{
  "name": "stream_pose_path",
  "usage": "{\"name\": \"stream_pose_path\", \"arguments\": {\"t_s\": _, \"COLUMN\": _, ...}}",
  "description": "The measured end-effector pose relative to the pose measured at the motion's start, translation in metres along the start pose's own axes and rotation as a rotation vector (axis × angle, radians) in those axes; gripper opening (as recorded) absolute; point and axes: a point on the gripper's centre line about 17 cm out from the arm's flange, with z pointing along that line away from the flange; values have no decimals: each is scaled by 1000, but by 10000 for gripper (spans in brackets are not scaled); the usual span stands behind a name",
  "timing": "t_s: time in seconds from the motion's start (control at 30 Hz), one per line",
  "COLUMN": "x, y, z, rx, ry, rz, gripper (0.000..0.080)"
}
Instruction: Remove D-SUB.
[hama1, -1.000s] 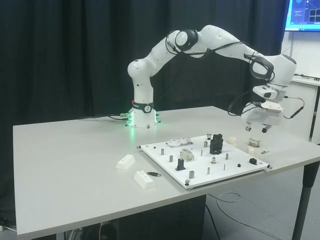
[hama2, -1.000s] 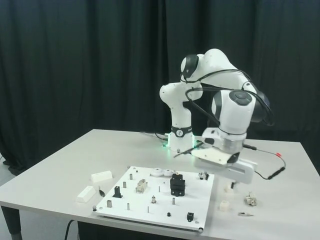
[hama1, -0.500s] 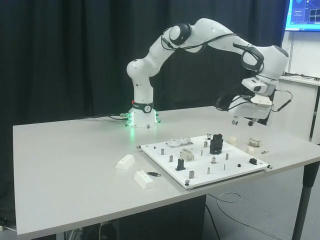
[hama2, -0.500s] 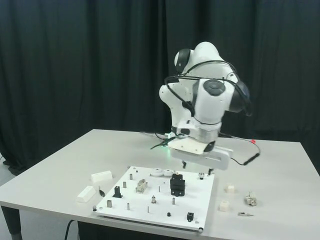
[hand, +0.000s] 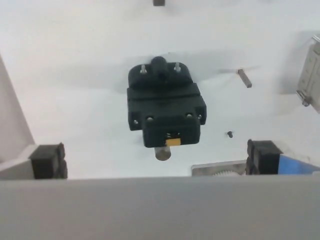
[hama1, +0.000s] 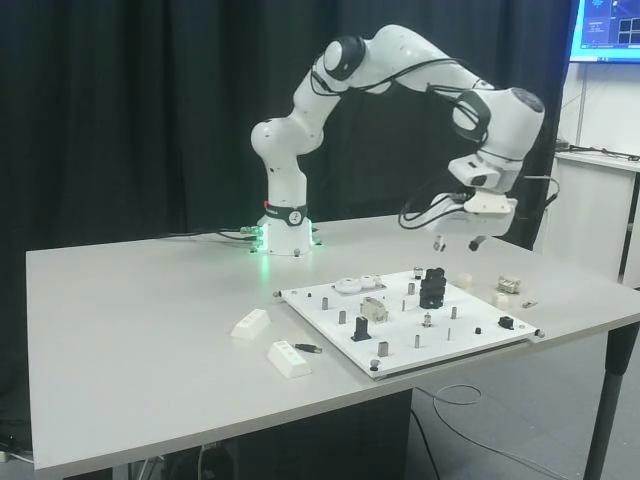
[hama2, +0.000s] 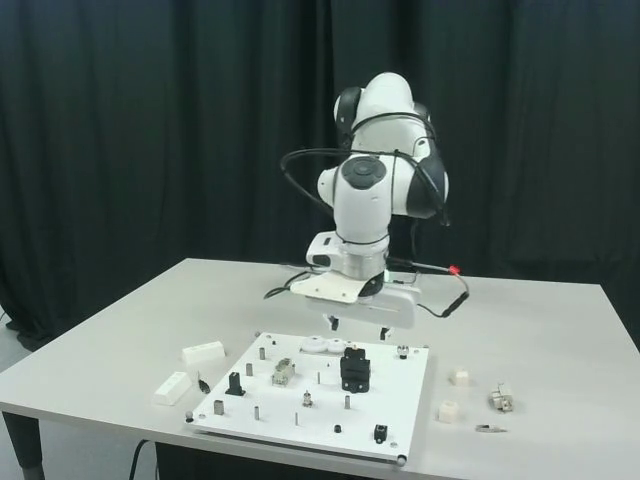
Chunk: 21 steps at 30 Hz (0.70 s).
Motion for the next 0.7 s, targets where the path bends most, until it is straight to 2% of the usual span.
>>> {"name": "stream_pose_path", "arguments": {"t_s": 0.33, "x": -15, "y": 10, "z": 29, "rx": 51, "ry": -10, "rz": -2, "gripper": 800}}
{"name": "stream_pose_path", "arguments": {"t_s": 0.5, "x": -22, "y": 9, "z": 45, "rx": 69, "ry": 7, "rz": -1, "gripper": 800}}
{"name": "stream_pose_path", "arguments": {"t_s": 0.7, "x": -30, "y": 4, "z": 56, "rx": 88, "ry": 41, "rz": -5, "gripper": 800}}
